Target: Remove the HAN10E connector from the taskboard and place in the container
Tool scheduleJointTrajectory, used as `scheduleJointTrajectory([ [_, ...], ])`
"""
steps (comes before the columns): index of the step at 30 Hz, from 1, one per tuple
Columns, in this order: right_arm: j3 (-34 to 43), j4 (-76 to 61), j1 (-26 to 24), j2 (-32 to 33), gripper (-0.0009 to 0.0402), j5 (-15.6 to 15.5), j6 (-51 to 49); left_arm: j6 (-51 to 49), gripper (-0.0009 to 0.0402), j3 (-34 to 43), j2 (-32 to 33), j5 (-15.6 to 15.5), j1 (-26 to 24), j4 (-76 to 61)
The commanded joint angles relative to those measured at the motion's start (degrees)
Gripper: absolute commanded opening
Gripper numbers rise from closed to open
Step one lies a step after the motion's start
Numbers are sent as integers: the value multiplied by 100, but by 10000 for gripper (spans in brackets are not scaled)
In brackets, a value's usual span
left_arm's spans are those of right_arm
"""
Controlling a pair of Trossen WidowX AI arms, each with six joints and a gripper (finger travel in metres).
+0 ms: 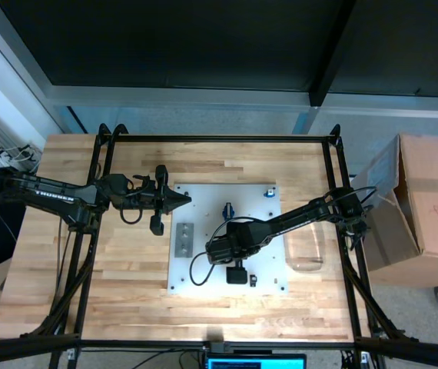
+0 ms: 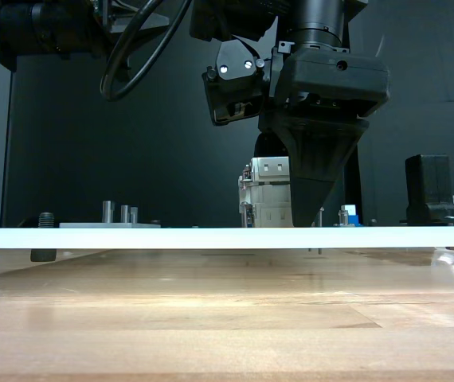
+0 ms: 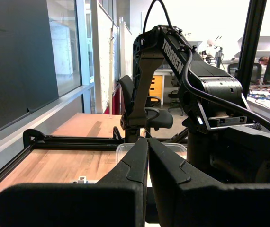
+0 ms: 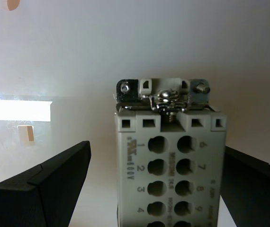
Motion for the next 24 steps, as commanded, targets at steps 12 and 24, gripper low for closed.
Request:
scheduleJointTrajectory([
  [12,2,15,11,9,339,-7,0,0,0,0,2,0,2,2],
  [24,758,-931,13,-129,339,-15,-9,0,0,0,2,0,0,2],
])
